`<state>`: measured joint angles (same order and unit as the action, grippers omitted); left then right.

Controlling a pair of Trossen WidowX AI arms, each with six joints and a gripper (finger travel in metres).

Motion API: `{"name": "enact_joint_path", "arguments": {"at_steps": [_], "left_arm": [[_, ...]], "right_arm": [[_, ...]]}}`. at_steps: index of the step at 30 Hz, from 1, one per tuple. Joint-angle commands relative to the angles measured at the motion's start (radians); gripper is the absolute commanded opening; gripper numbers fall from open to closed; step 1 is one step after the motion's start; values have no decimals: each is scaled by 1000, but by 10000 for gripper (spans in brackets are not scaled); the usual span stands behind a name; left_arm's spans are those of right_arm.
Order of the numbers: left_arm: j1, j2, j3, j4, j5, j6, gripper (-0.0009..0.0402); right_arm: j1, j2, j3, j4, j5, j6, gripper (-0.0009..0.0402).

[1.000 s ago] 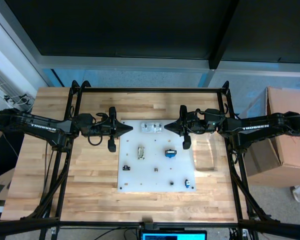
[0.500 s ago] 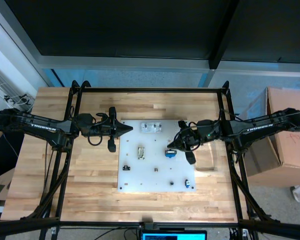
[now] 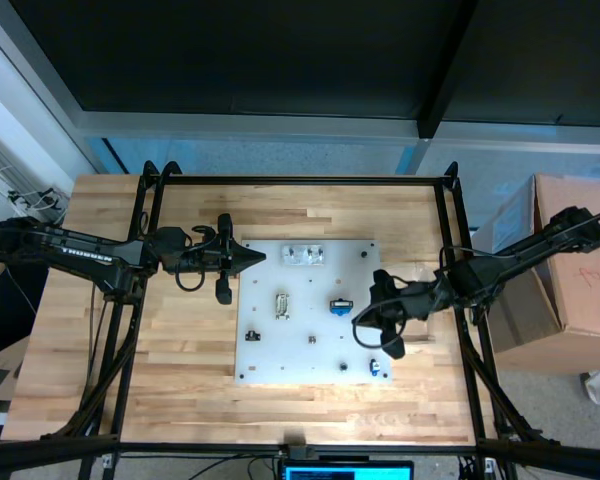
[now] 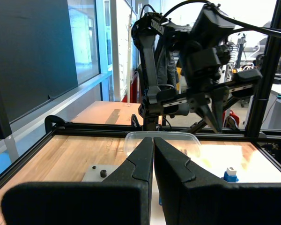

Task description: Unfasten the M12 nut and place it in the container

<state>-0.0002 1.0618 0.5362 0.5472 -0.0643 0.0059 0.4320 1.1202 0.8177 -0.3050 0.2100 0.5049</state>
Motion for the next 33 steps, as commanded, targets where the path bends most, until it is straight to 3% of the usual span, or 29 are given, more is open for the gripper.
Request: {"name": "enact_joint_path", "arguments": {"at_steps": [1, 8, 12, 15, 23, 27, 33], "left_arm": [[0, 0, 0, 0, 0, 0, 0], [0, 0, 0, 0, 0, 0, 0], [0, 0, 0, 0, 0, 0, 0], [0, 0, 0, 0, 0, 0, 0], [0, 0, 0, 0, 0, 0, 0], [0, 0, 0, 0, 0, 0, 0], [0, 0, 0, 0, 0, 0, 0]], "right_arm": [[35, 42, 60, -92, 9, 69, 0], [78, 209, 258, -350, -1, 216, 0], [83, 321, 392, -511, -79, 302, 0], [85, 404, 494, -615, -108, 355, 0], [85, 595, 766, -859, -112, 505, 0], [85, 659, 853, -901, -158, 574, 0], [85, 716, 901, -941, -170, 610, 0]]}}
